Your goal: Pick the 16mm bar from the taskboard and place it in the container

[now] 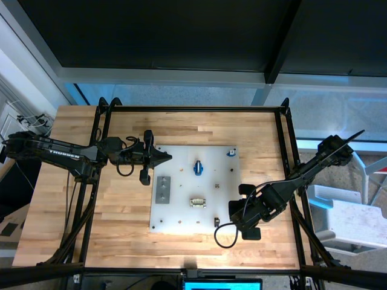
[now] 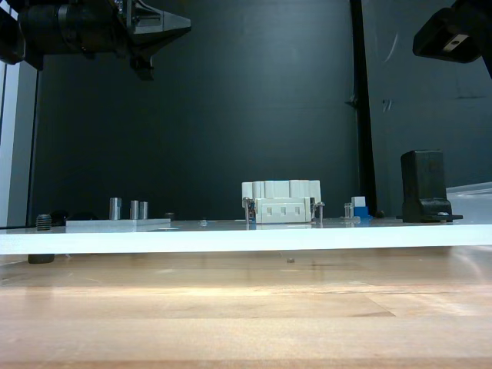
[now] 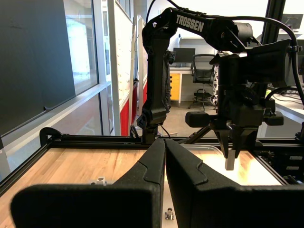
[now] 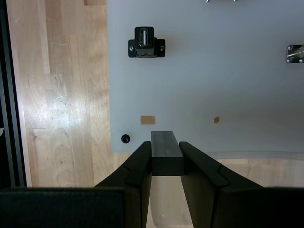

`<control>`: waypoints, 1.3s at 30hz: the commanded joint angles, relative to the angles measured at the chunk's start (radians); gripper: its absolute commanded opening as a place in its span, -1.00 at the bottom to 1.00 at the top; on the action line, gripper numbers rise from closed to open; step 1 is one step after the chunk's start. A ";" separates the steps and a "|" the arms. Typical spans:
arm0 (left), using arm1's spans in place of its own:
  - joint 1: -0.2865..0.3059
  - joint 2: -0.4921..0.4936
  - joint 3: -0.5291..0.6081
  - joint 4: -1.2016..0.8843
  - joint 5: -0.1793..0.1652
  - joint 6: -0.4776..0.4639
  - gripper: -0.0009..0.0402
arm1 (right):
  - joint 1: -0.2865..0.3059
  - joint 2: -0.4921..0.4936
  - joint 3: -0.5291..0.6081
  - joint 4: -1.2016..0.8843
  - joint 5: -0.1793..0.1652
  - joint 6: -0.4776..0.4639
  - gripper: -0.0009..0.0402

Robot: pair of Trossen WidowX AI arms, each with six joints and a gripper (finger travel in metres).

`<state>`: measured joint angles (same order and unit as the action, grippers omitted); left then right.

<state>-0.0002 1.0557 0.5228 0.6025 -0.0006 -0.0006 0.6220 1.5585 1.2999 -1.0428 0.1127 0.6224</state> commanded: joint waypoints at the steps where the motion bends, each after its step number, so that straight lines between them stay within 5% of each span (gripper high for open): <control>1: 0.000 0.000 0.000 0.000 0.000 0.000 -0.96 | 0.001 -0.001 -0.004 -0.004 0.000 0.002 -0.94; 39: 0.000 0.000 0.000 0.000 0.000 0.000 -0.96 | 0.028 -0.314 -0.414 0.021 -0.002 0.264 -0.96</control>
<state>-0.0002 1.0554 0.5228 0.6025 -0.0006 -0.0002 0.6491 1.2491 0.8967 -1.0252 0.1112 0.8860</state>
